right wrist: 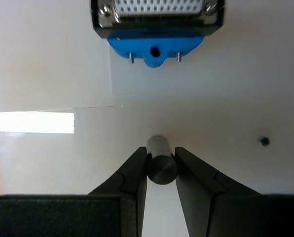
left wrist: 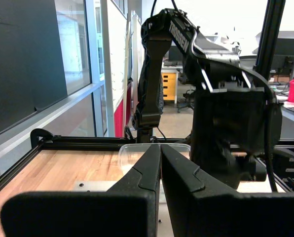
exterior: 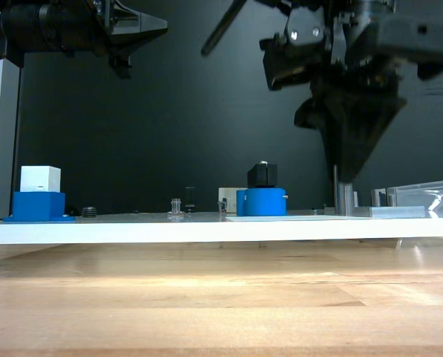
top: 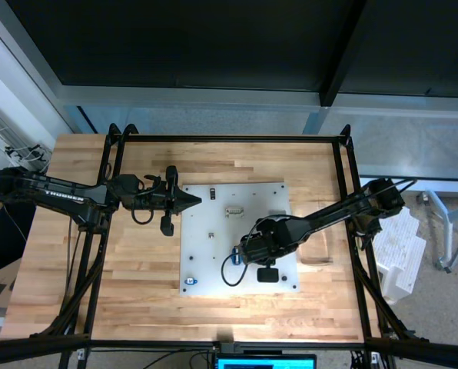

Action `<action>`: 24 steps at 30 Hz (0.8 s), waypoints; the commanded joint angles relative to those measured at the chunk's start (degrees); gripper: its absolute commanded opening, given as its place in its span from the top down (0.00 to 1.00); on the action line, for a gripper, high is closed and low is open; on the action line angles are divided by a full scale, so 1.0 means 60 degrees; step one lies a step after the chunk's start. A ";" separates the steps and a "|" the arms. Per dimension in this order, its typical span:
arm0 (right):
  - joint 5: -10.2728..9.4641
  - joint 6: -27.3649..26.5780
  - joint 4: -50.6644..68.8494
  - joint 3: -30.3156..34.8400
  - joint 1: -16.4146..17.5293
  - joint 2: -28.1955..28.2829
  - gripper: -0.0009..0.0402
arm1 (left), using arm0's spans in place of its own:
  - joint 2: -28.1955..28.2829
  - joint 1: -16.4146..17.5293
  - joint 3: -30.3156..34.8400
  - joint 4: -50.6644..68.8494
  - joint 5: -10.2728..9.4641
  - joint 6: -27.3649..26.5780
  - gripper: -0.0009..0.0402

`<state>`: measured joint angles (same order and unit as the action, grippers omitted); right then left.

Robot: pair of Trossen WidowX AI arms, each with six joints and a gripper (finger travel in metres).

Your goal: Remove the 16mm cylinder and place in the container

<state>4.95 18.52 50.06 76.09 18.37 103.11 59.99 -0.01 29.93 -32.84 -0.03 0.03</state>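
The 16mm cylinder [right wrist: 162, 168] is a grey metal peg standing upright between my right gripper's fingers. My right gripper [right wrist: 161, 151] is shut on it, pointing straight down over the white board [top: 214, 257]. In the low view the cylinder [exterior: 346, 198] hangs under the right gripper [exterior: 345, 177] with its lower end at board level. The container [exterior: 428, 195], a clear plastic tray, sits just right of it. From above, the right gripper [top: 245, 252] hides the peg. My left gripper [top: 192, 200] hovers shut and empty over the board's left edge.
A blue connector with a grey pin face [right wrist: 156, 29] lies just ahead of the peg. On the board stand a blue round part with a black top [exterior: 262, 199], a blue block carrying a white cube [exterior: 39, 197] and small pegs [exterior: 175, 208]. Black frame rails [top: 229, 139] ring the table.
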 commanded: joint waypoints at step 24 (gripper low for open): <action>0.0015 0.0896 0.1636 -0.1351 0.0189 -0.3140 0.98 | 0.0004 0.0000 0.0004 0.0000 0.0004 0.0004 0.98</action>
<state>4.93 22.94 59.51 69.45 19.49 85.56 60.01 -0.01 29.95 -32.84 -0.01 0.03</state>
